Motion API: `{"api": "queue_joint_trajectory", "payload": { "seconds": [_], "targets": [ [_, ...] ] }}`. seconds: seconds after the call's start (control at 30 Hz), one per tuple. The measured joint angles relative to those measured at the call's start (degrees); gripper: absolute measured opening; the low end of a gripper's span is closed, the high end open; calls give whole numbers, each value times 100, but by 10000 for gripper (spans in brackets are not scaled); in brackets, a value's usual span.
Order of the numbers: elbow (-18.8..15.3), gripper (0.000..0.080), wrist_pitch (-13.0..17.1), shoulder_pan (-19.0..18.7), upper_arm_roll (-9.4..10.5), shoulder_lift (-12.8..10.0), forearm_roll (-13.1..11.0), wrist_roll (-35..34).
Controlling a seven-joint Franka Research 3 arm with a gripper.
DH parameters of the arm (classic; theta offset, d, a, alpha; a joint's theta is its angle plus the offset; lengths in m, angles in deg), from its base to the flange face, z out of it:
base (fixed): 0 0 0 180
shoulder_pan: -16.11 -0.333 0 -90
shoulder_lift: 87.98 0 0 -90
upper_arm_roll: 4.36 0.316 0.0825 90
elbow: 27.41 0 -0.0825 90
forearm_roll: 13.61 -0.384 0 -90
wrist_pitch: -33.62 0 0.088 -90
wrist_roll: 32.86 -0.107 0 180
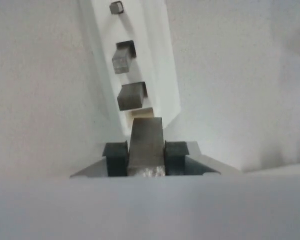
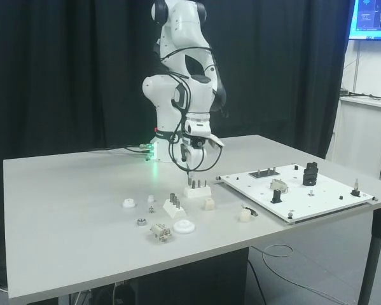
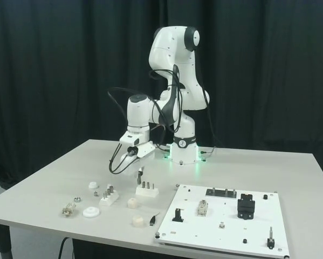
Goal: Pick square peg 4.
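In the wrist view my gripper (image 1: 145, 159) is shut on a grey square peg (image 1: 145, 140), the black fingers (image 1: 115, 157) pressing its two sides. Just beyond the peg's end lies the white peg holder (image 1: 157, 65), with an empty square hole (image 1: 142, 114) nearest the peg. Three more square pegs (image 1: 129, 96) of decreasing size stand in a row in it. In the room views the gripper (image 2: 189, 166) (image 3: 140, 172) hangs just above the holder (image 2: 197, 189) (image 3: 147, 190), and the peg (image 3: 139, 178) is held upright, out of its hole.
A second white holder with round pegs (image 2: 174, 206) stands beside the first. Small white and metal parts (image 2: 185, 227) lie toward the table's front. A large white assembly board (image 2: 298, 190) with black fixtures takes up the table's right side.
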Motion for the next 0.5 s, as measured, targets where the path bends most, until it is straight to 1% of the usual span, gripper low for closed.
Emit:
{"api": "queue_joint_trajectory", "payload": {
  "seconds": [0.17, 0.33, 0.5],
  "targets": [
    [20, 152, -87, 0, -10, 90, 33, 0],
    [23, 152, -106, 0, -24, 153, 106, 0],
    [23, 152, -122, 0, -37, 192, 121, 0]
  ]
}}
